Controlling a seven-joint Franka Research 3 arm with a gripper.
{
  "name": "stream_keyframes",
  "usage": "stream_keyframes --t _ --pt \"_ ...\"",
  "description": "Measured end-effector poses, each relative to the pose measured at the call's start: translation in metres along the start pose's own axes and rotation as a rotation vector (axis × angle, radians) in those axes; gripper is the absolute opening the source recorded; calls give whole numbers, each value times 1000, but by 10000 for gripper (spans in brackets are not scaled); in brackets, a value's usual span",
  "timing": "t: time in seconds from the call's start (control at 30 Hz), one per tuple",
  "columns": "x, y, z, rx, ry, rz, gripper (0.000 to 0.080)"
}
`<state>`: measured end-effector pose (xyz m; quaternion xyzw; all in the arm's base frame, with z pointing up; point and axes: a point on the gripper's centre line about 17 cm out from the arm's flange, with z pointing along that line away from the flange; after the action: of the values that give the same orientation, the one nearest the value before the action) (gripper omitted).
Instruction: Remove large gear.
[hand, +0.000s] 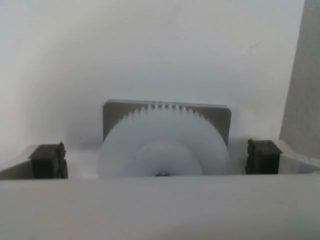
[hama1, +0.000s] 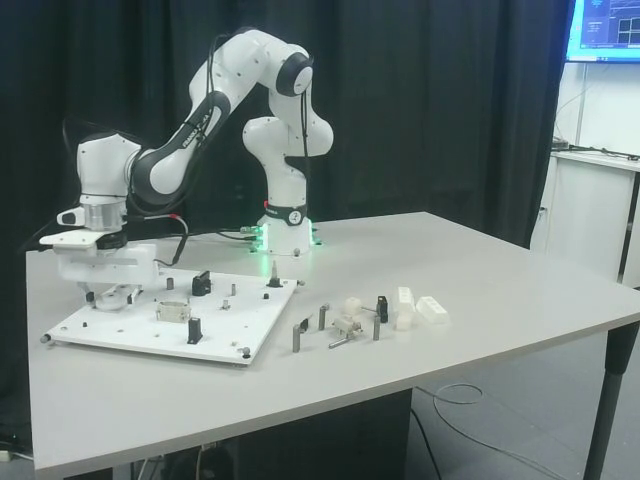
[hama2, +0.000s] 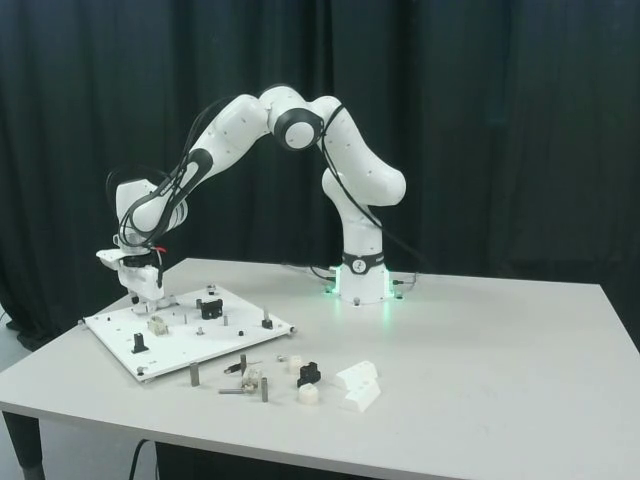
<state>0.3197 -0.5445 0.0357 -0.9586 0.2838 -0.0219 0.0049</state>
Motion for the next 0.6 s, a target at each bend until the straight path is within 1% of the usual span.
stream_keyframes --t 0.23,0.6 --pt "-2 1 3 1 -3 -14 800" --pt "-4 1 6 1 -10 -64 800"
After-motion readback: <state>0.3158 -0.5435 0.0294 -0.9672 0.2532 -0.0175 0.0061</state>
